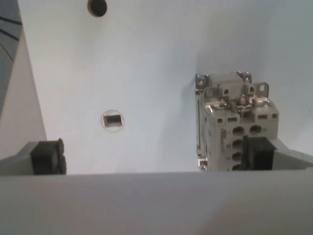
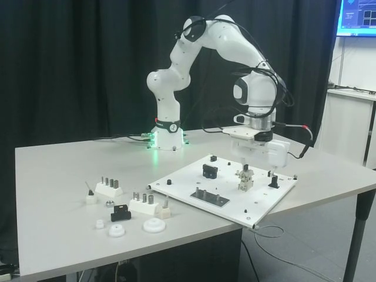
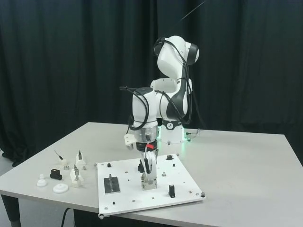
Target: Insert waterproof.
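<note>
Fingertip pads of your hand (image 1: 151, 155) stand wide apart and empty, one pad overlapping the white connector block (image 1: 234, 127) on the white board (image 1: 146, 63). You are at the approach step; next, centre over the block, descend, close. The grey bench (image 2: 59, 170) carries spare parts.

At the lower right of the wrist view, a black fingertip (image 1: 256, 152) hides part of the connector block (image 1: 234, 122).

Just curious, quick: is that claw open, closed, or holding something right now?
Claw: open, holding nothing; it hangs over the white board, one finger by the connector.
</note>
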Controlling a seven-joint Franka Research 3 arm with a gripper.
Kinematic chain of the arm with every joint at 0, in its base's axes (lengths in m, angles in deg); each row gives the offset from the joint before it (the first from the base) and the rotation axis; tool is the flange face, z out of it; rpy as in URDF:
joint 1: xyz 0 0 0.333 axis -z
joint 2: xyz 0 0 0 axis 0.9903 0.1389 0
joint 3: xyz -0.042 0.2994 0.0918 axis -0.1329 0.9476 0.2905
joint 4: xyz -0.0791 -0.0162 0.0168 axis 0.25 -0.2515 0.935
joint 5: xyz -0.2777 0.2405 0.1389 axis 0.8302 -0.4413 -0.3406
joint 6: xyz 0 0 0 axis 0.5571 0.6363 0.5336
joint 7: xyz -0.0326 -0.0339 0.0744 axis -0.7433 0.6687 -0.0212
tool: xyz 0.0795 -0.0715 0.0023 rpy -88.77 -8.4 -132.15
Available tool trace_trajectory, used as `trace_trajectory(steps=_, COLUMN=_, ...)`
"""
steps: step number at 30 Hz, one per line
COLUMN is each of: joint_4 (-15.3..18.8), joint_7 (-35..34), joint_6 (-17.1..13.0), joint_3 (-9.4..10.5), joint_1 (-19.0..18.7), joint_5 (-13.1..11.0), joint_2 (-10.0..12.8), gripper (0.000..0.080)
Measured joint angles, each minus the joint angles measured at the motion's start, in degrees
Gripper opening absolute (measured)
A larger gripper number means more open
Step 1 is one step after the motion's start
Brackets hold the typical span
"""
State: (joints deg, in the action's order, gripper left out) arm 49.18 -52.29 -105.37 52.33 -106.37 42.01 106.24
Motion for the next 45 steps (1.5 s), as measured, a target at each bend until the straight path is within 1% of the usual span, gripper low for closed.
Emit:
trace_trajectory(steps=8, joint_4=-0.04, joint_7=-0.13, joint_6=-0.48, joint_3=-0.01, joint_1=0.10, joint_5=0.08, joint_2=0.59, gripper=0.0800)
trace_trajectory(steps=31, joint_4=-0.58, joint_7=-0.16, joint_6=-0.58, joint_3=0.15, joint_1=0.05, joint_5=0.37, joint_2=1.06, gripper=0.0800)
trace_trajectory(steps=45, joint_4=-0.82, joint_7=-0.15, joint_6=-0.66, joint_3=0.23, joint_1=0.02, joint_5=1.23, joint_2=1.46, gripper=0.0800)
